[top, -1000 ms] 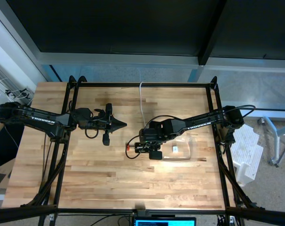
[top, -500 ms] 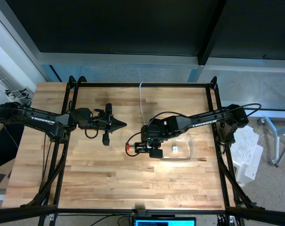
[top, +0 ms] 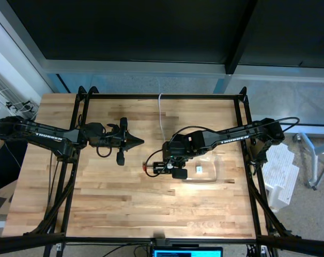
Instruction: Remove the power plug from the receptacle and place in the container
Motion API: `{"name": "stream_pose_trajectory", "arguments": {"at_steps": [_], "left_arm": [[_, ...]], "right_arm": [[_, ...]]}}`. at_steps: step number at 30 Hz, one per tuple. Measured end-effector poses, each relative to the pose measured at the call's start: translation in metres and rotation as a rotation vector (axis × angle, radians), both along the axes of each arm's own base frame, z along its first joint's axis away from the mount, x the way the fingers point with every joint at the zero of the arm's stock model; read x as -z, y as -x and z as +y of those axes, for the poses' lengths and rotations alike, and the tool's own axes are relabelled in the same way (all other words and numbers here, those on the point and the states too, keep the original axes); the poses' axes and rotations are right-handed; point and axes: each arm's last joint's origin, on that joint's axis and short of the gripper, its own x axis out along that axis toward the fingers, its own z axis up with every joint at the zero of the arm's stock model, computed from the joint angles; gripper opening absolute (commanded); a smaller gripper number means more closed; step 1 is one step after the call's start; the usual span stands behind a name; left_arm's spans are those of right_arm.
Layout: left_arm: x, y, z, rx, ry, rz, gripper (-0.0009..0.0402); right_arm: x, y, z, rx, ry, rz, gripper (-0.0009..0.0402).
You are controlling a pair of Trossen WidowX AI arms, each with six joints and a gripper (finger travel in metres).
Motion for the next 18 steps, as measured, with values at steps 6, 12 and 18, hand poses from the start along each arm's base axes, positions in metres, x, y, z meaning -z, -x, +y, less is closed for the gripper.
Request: {"name": "stream_pose_trajectory", "arguments": {"at_steps": [6, 12, 18], "left_arm": [[0.000, 0.000, 0.000, 0.000, 0.000, 0.000, 0.0000], [0.000, 0.000, 0.000, 0.000, 0.000, 0.000, 0.0000], [0.000, 0.000, 0.000, 0.000, 0.000, 0.000, 0.0000]], "right_arm": [[0.000, 0.023, 0.000, 0.018, 0.011, -0.030, 0.0000], [0.012, 0.047, 0.002, 0.009, 0.003, -0.052, 0.0000], [0.029, 0.066, 0.004, 0.004, -0.006, -0.056, 0.0000]]}}
